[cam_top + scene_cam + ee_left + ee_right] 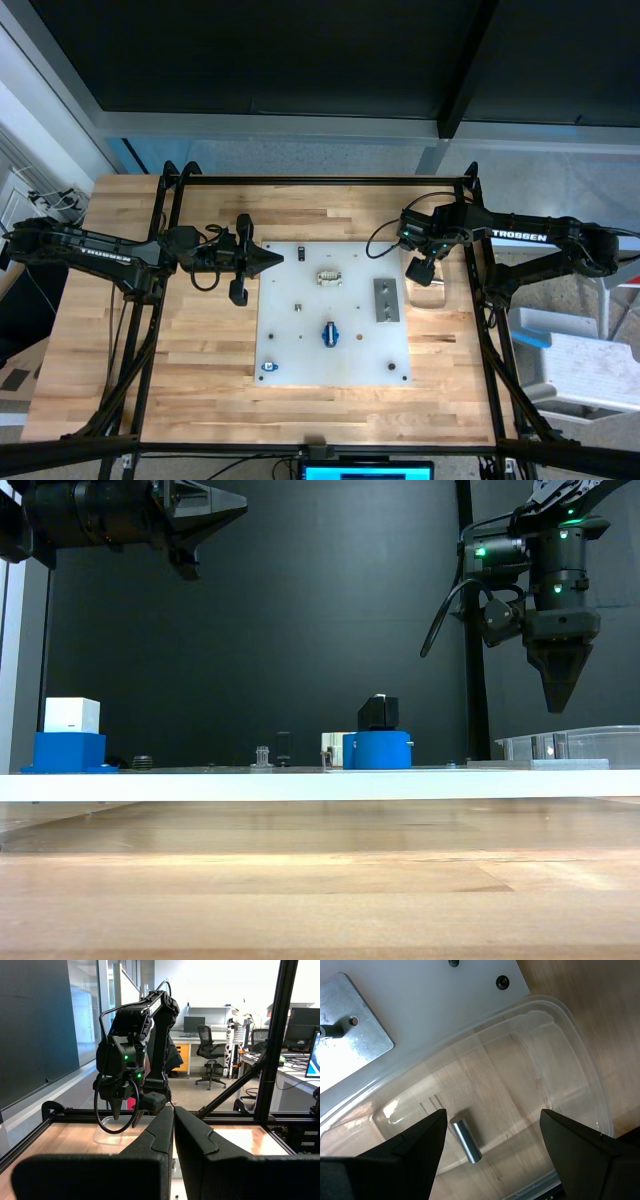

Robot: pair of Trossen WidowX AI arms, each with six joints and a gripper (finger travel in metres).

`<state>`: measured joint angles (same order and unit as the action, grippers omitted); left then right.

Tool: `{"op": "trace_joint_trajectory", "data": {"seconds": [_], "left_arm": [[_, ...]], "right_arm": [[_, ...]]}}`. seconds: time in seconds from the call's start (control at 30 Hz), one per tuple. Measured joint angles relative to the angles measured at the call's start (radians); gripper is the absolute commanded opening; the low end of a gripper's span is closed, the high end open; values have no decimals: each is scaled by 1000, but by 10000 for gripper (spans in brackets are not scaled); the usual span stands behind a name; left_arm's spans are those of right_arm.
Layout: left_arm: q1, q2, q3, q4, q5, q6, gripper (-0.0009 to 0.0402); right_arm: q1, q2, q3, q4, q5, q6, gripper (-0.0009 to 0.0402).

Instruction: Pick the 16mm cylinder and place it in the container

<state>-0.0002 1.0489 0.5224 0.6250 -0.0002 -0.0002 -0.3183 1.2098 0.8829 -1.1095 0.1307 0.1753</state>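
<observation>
A: Status: 16mm cylinder [466,1139] is laid inside the container [580,1055], right of the board [300,340], under the released right hand [559,706]. Left hand [272,259] is parked left, clenched on nothing.

B: Risk: the container could be clipped and shifted along the bench [200,330] if that hand is drawn off low.

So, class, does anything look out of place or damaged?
Nothing stands out. The 16mm cylinder lies on its side inside the container, right gripper open above it; left gripper parked high at the board's left edge.
</observation>
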Motion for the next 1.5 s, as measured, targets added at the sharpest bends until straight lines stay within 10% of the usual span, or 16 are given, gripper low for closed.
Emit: {"op": "trace_joint_trajectory", "data": {"seconds": [1.5], "left_arm": [[0, 0, 0, 0, 0, 0, 0]], "right_arm": [[0, 0, 0, 44, 0, -1, 259]]}}
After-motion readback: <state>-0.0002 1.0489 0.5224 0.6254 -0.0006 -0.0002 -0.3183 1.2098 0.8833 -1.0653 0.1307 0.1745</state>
